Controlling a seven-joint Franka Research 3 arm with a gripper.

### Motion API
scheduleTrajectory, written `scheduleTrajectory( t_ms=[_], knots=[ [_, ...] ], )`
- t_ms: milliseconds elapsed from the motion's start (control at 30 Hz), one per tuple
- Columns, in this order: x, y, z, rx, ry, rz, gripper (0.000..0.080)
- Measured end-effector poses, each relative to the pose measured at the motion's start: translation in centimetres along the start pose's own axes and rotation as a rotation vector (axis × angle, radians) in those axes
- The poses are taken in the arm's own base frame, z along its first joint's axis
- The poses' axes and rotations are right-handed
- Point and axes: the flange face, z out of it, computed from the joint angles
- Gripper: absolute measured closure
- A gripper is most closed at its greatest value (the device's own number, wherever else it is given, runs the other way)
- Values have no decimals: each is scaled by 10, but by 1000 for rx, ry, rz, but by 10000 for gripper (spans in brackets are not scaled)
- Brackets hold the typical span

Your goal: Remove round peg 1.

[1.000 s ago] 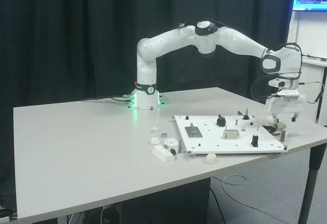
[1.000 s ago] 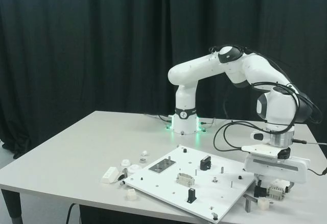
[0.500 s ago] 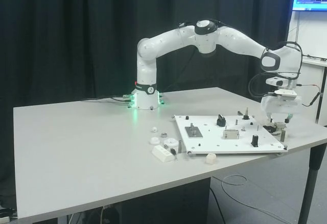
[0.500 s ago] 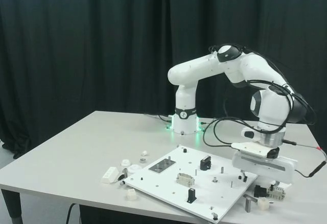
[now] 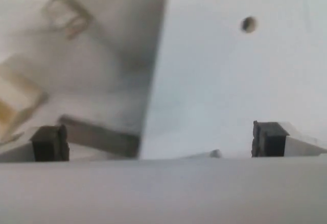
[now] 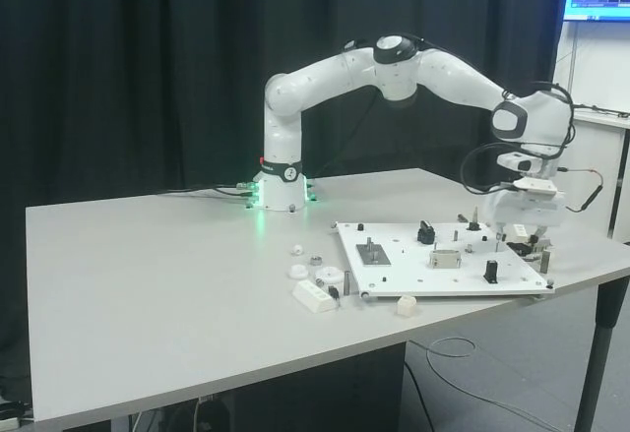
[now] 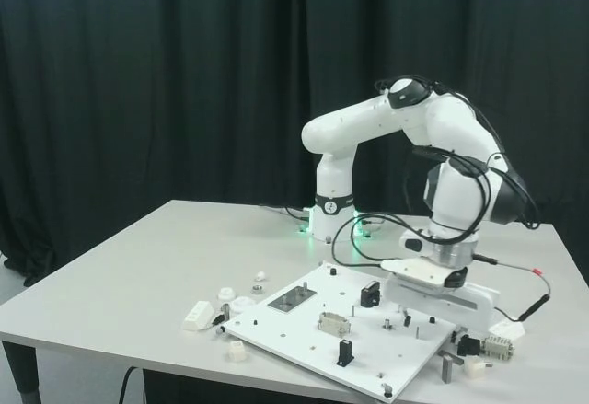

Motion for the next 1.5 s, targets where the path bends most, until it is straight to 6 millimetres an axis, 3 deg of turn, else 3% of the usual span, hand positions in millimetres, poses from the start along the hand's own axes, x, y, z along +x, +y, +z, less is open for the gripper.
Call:
scheduleTrajectory(
  t_ms=[267,533,1500],
  knots=[
    [19,12,5,-15,-52,-17,3],
    [25,19,11,-16,-103,-69,3],
    [14,32,26,-16,-124,-233,3]
  ],
)
